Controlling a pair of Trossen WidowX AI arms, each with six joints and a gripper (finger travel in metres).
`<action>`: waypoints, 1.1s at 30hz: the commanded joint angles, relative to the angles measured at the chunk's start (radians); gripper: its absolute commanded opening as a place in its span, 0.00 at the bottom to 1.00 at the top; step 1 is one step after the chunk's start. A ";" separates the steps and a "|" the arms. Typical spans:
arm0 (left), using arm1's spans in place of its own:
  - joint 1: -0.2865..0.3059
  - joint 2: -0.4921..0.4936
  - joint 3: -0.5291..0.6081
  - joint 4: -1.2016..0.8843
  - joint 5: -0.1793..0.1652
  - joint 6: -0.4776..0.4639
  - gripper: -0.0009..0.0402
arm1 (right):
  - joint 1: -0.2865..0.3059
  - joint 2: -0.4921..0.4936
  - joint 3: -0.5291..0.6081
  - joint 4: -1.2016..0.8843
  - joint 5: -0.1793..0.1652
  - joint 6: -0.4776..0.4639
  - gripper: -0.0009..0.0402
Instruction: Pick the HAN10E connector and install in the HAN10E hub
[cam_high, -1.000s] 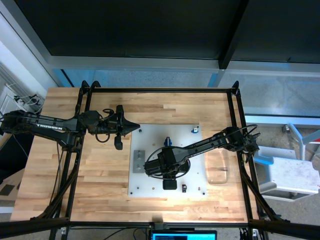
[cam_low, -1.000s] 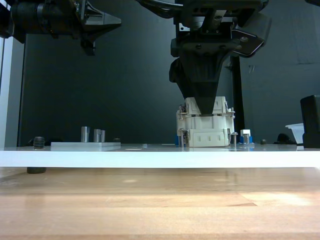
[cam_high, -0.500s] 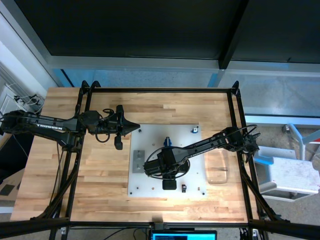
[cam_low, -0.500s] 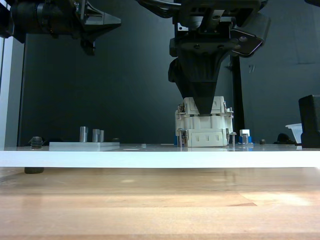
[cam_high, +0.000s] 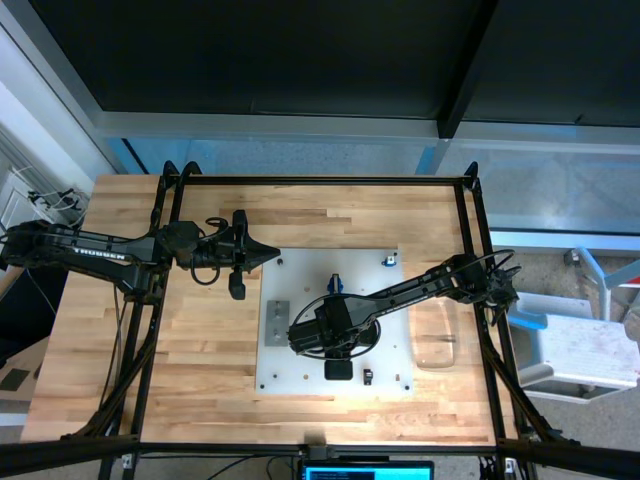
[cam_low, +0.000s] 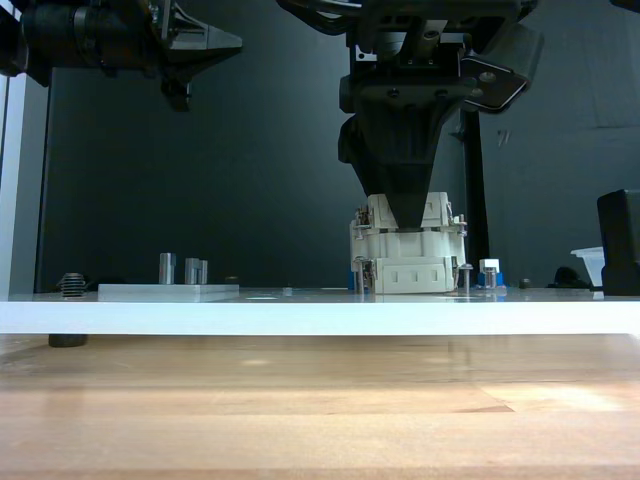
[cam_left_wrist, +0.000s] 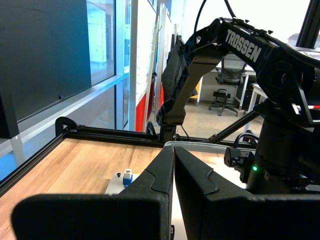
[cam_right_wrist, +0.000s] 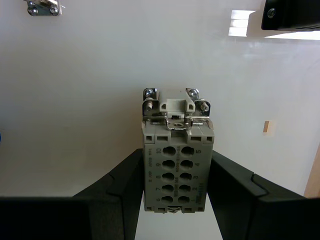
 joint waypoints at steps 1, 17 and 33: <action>0.000 0.000 0.000 0.000 0.000 0.000 0.02 | 0.000 -0.015 0.002 0.001 0.000 0.002 0.45; 0.000 0.000 0.000 0.000 0.000 0.000 0.02 | -0.002 -0.085 0.003 -0.006 -0.008 0.001 0.94; 0.000 0.000 0.000 0.000 0.000 0.000 0.02 | -0.002 -0.169 0.003 -0.002 0.018 0.002 1.00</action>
